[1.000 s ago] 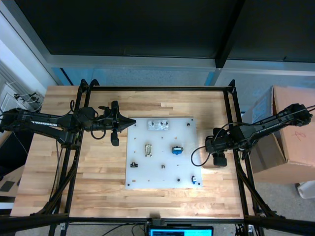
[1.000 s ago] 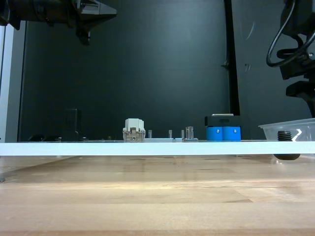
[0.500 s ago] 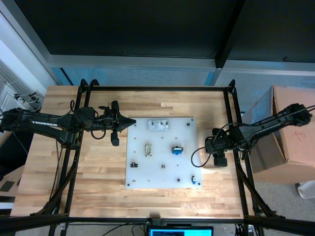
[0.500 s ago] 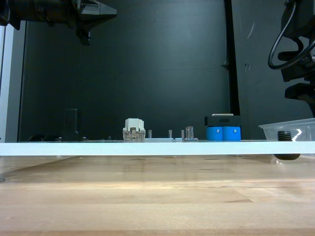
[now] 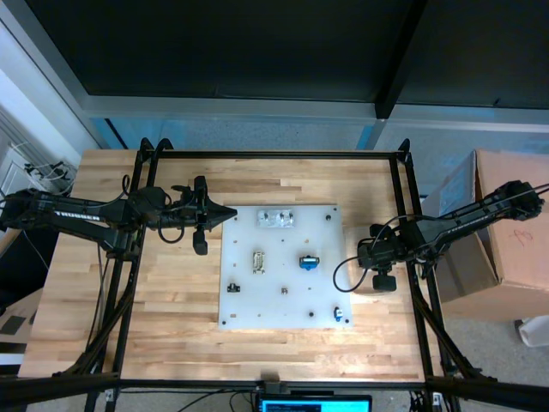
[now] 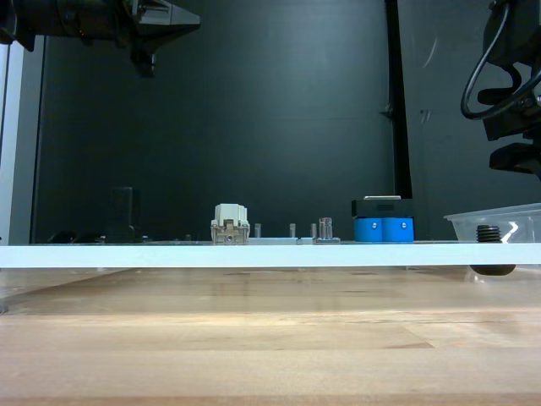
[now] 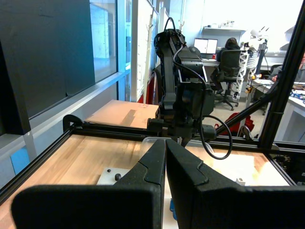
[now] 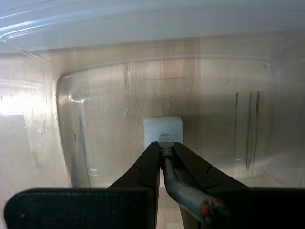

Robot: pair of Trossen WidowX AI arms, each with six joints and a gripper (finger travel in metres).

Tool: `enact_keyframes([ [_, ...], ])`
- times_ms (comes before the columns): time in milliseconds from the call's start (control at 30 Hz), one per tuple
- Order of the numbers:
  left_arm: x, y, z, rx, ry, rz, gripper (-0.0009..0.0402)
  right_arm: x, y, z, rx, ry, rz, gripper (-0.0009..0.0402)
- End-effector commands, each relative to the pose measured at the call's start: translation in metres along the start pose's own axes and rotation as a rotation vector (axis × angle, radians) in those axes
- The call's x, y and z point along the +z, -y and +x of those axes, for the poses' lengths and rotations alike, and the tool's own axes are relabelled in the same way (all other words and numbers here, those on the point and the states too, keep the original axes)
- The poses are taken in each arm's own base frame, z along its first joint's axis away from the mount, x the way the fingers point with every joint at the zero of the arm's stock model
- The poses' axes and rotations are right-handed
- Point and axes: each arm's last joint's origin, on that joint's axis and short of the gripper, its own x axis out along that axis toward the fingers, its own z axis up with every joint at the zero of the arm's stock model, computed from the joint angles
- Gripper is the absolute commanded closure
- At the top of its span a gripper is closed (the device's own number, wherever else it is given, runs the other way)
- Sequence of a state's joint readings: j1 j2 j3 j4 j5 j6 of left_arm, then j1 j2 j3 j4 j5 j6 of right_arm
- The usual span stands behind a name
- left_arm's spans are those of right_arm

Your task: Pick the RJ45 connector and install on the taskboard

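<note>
We are early in the task: our right end effector (image 8: 164, 146) is pinching the RJ45 connector (image 8: 163, 130) inside the clear bin (image 8: 71, 143), right of the taskboard (image 5: 283, 313). Our left end effector (image 7: 165, 143), pressed together, is hovering above the taskboard's far-left edge. Carrying and seating are remaining.

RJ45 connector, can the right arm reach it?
Likely yes: the right gripper is over the clear tray, shut on the RJ45 connector at its boot. The left gripper, shut, hangs over a corner of the board.
</note>
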State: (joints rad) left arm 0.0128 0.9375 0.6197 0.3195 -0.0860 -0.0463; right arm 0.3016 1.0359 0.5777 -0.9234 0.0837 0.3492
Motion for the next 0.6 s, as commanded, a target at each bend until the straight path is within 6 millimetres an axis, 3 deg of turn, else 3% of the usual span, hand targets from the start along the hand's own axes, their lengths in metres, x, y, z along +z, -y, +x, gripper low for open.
enact_keyframes([
  [33,0.0,0.0,0.0,0.0,0.0,0.0,0.0393,0.001,0.0,-0.001,0.002,0.002,-0.001,0.0387],
  [233,0.0,0.0,0.0,0.0,0.0,0.0,0.0393,0.005,-0.001,-0.013,0.007,0.016,0.002,0.0391],
  [600,0.0,0.0,0.0,0.0,0.0,0.0,0.0393,0.019,-0.003,-0.055,0.017,0.059,-0.028,0.0393],
])
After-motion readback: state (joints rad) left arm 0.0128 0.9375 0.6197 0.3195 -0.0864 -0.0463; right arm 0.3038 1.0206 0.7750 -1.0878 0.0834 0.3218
